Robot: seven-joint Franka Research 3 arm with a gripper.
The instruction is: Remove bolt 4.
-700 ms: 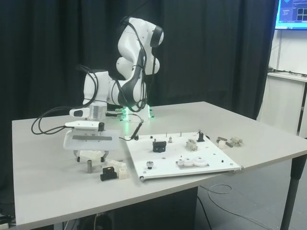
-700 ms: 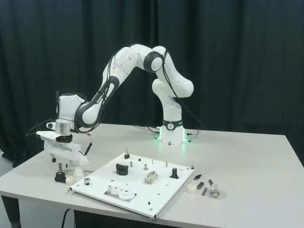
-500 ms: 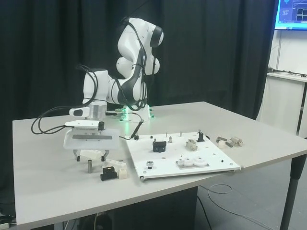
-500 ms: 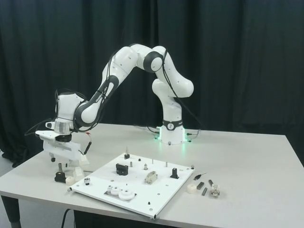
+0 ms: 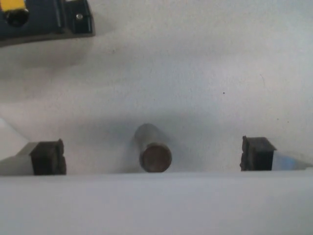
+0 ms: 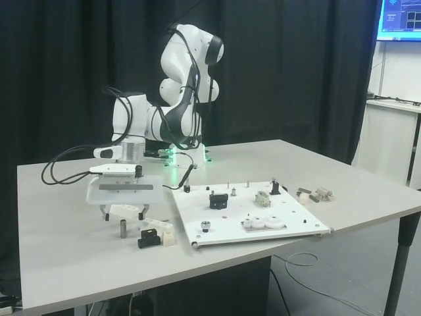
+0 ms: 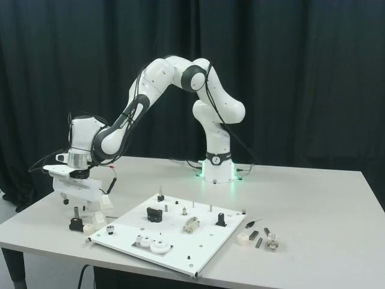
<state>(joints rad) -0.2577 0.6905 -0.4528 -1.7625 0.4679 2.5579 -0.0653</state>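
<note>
I've got the gripper hanging over the grey table with its fingers spread wide apart, nothing between the pads, and the bolt stands upright on the table right below, midway between the two fingertips and touching neither. Just beside the hand sits a small black part, with the white board a little further out on that same side

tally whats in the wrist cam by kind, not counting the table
black finger pads: 2
bolt, standing between the pads and touching neither: 1
black part at the picture's edge, partly cut off: 1
total: 4
</note>
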